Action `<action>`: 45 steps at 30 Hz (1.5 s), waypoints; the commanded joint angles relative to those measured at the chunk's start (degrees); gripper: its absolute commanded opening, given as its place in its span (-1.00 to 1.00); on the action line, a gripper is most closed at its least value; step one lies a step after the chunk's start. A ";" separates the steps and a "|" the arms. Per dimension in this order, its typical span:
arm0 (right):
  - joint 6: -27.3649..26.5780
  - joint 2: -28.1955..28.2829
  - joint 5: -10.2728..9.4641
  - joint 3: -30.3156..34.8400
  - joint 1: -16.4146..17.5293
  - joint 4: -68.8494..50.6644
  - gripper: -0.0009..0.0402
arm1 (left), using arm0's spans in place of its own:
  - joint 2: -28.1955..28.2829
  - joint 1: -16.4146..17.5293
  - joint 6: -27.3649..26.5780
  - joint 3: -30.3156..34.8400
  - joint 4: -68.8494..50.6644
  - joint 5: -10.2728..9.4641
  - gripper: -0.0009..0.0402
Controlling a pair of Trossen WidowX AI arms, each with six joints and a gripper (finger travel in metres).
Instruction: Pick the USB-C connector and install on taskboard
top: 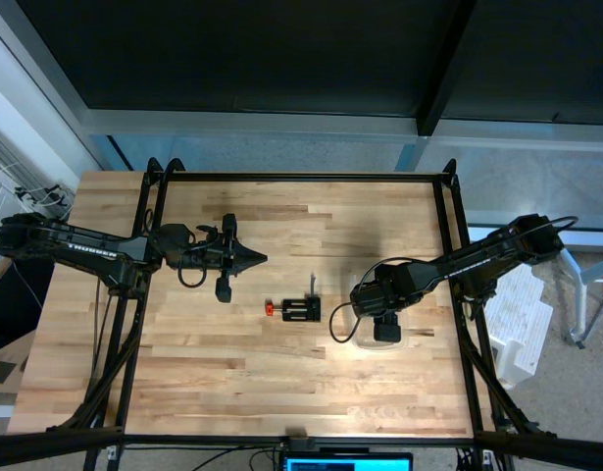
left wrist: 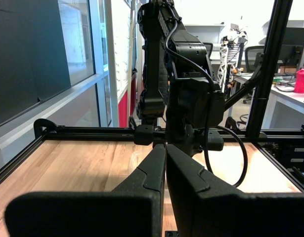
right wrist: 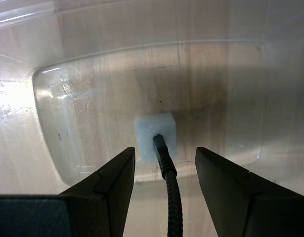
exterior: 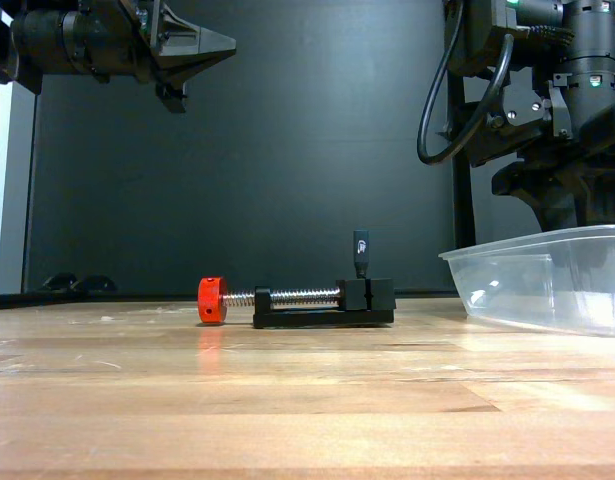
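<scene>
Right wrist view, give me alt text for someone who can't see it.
The open right gripper straddles the USB-C connector on its braided cable, tip meeting a white foam square inside a clear plastic tray. Not in this view, the left gripper hangs shut above the table, toward its left side.

Left end effector [left wrist: 165, 146] closed, above table [left wrist: 82, 159]

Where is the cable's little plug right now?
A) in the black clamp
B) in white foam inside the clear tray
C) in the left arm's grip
B: the USB-C connector sits in the white foam in the clear tray, below the open right gripper; the left gripper hangs shut over the table's left side.
</scene>
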 commanded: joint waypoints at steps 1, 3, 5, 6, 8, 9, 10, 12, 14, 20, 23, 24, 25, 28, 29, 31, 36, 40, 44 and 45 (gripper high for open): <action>-0.28 0.00 -0.07 -0.50 -0.04 0.85 -0.14 | 0.02 0.02 0.00 0.02 0.02 0.00 -0.96; -0.28 0.00 -0.04 -0.68 -0.04 0.94 -0.14 | 0.02 0.00 0.00 0.02 0.02 0.00 -0.96; -0.31 0.00 -0.04 -0.70 -0.07 0.96 -0.15 | 0.02 0.00 0.00 0.02 0.02 0.00 -0.96; -0.37 0.00 -0.04 -0.70 -0.04 0.94 -0.17 | 0.02 0.02 0.00 0.02 0.02 0.00 -0.96; -0.50 -0.02 -0.07 -0.76 -0.09 0.90 -0.23 | 0.02 0.00 0.00 0.02 0.02 0.00 -0.96; -0.52 -0.02 -0.07 -0.79 -0.09 0.90 -0.26 | 0.02 0.00 0.00 0.02 0.02 0.00 -0.96; -0.55 -0.02 -0.11 -0.79 -0.09 0.92 -0.29 | 0.02 0.00 0.00 0.02 0.02 0.00 -0.96; -0.55 -0.02 -0.20 -0.79 -0.11 0.87 -0.36 | 0.02 0.02 0.00 0.02 0.02 0.00 -0.96; -0.66 -0.02 -0.22 -0.79 -0.11 0.63 -0.42 | 0.02 0.00 0.00 0.02 0.02 0.00 -0.96; -0.94 -0.02 -0.22 -0.79 -0.11 0.55 -0.57 | 0.02 0.02 0.00 0.02 0.02 0.00 -0.96; -0.96 -0.02 -0.20 -0.79 -0.11 0.59 -0.65 | 0.02 0.00 0.00 0.02 0.02 0.00 -0.96; -0.96 -0.02 -0.22 -0.79 -0.11 0.59 -0.67 | 0.02 0.00 0.00 0.02 0.02 0.00 -0.96; -0.96 -0.02 -0.22 -0.79 -0.11 0.59 -0.70 | 0.02 0.02 0.00 0.02 0.02 0.00 -0.96; -1.01 -0.02 -0.20 -0.79 -0.11 0.61 -0.77 | 0.02 0.00 0.00 0.02 0.02 0.00 -0.96; -0.98 -0.02 -0.22 -0.79 -0.11 0.61 -0.79 | 0.02 0.02 0.00 0.02 0.02 0.00 -0.96; -0.98 -0.02 -0.20 -0.79 -0.11 0.59 -0.84 | 0.02 0.02 0.00 0.02 0.02 0.00 -0.96; -1.03 -0.02 -0.22 -0.79 -0.11 0.59 -0.97 | 0.02 0.00 0.00 0.02 0.02 0.00 -0.96; -1.07 -0.02 -0.22 -0.79 -0.11 0.59 -0.96 | 0.02 0.00 0.00 0.02 0.02 0.00 -0.96; -1.20 -0.17 -0.22 -0.79 -0.11 0.52 -0.96 | 0.02 0.02 0.00 0.02 0.02 0.00 -0.96; -1.20 -0.26 -0.22 -0.79 -0.11 0.48 -0.96 | 0.02 0.00 0.00 0.02 0.02 0.00 -0.96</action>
